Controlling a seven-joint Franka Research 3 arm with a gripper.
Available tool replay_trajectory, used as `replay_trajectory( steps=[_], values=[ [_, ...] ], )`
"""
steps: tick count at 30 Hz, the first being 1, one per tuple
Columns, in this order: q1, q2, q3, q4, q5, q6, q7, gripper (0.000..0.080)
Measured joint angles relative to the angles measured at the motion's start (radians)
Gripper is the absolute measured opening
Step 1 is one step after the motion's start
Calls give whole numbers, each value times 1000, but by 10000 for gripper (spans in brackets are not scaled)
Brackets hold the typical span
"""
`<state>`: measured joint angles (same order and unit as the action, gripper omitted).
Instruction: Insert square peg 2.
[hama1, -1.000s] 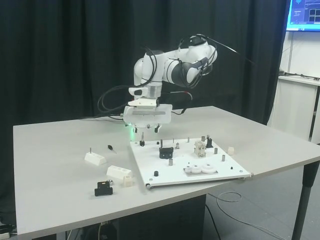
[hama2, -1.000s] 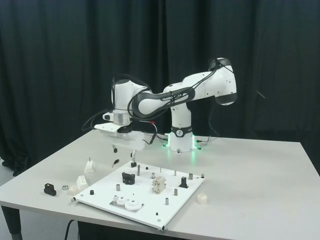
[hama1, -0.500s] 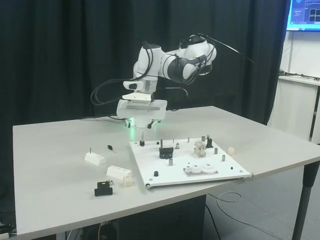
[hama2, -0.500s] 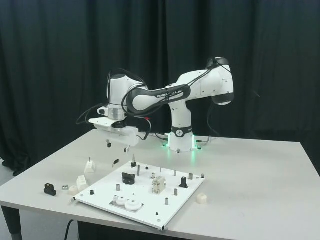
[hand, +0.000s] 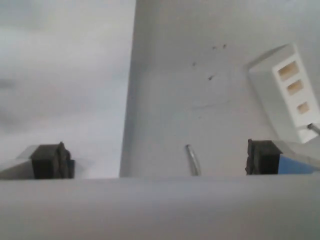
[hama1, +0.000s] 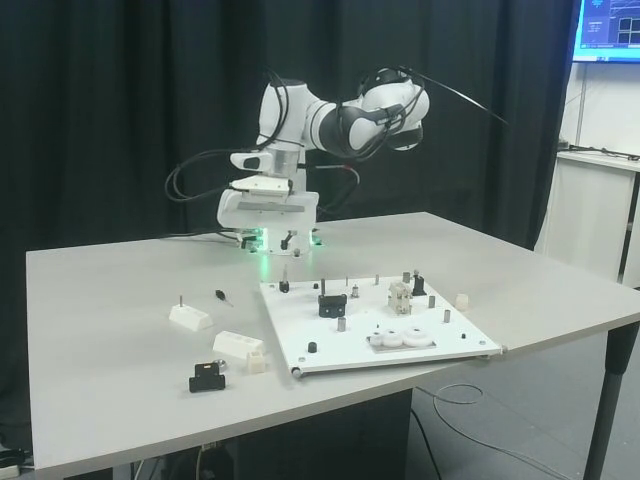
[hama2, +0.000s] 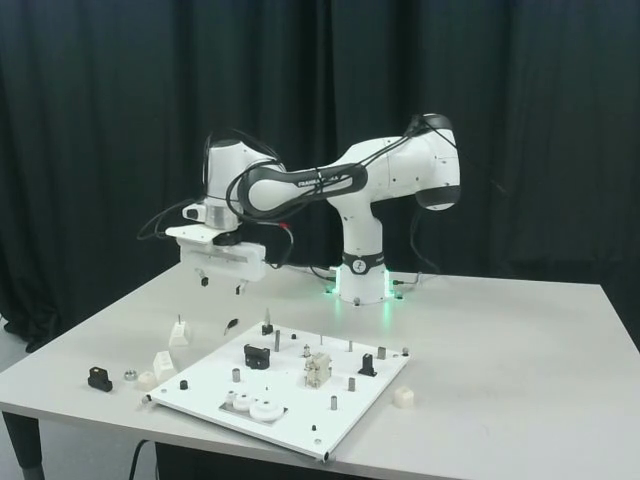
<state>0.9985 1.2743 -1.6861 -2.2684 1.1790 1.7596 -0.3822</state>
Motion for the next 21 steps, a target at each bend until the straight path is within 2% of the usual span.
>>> replay_trajectory(
  steps=[8,12,21],
  values=[
    [3,0,0,-4,45,-8,-15,800],
    [16,0,0,-12,83,-25,36,800],
    [86,0,5,-44,135,-68,95,800]
  ],
)
